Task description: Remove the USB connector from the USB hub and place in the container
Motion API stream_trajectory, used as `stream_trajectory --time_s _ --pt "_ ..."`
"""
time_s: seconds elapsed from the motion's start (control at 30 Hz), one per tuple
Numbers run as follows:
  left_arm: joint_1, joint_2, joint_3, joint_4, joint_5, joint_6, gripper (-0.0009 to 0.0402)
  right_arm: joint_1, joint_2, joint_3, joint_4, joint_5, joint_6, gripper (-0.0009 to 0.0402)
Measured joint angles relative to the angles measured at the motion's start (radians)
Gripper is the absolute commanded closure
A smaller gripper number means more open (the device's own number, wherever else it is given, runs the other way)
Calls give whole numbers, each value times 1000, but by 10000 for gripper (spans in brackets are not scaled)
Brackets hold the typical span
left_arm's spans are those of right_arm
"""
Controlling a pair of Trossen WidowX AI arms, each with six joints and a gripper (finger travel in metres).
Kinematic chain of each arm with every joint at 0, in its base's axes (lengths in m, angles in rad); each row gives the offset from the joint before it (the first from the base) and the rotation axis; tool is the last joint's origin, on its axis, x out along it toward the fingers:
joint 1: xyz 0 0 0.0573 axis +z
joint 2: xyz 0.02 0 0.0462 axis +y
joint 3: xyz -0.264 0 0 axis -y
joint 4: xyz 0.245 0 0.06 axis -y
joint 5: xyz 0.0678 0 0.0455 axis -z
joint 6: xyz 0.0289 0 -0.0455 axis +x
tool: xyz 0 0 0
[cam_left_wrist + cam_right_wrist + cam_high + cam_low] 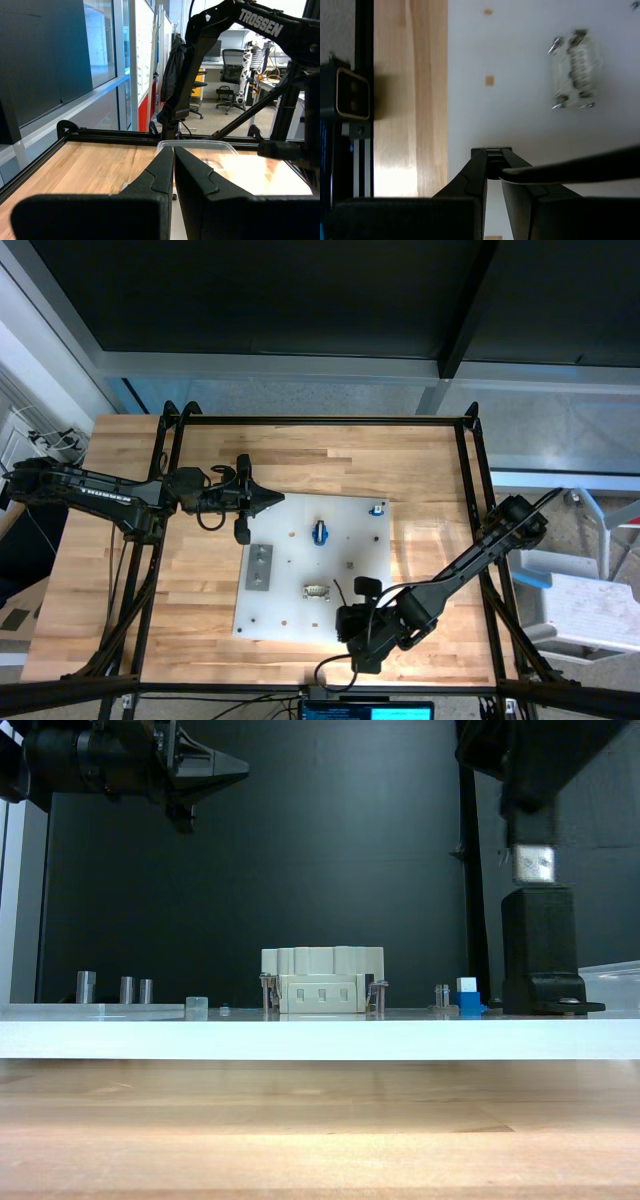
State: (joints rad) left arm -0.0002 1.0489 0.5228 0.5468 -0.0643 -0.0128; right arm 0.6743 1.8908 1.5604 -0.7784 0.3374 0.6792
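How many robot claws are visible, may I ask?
2. The left claw hovers shut above the flat white board's far-left corner; the right claw grips the silver-tipped USB connector above its near-right corner.

- Wood-plank table (430, 480), black frame rails (320, 421) along its edges.
- White flat board (290, 605) lies flat on it, mid-table, toward the near edge.
- Clear container (196, 143) sits just beside the board's right edge.
- Above the board: left gripper (272, 501) at the far-left corner, right gripper (362, 588) over the near-right part.
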Motion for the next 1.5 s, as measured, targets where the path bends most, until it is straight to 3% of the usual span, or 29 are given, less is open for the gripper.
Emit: stream_trajectory --time_s 0.4,0.67,0.9,1.5 --pt "0 0 0 0 0 0 392 6 -22 -3 -3 9 12 393" --pt "0 0 0 0 0 0 392 6 -76 -3 -53 -24 23 393" --pt "0 0 0 0 0 0 392 6 -140 -14 -133 -26 49 393" --pt "0 0 0 0 0 0 392 6 -383 -272 -136 -27 122 393"
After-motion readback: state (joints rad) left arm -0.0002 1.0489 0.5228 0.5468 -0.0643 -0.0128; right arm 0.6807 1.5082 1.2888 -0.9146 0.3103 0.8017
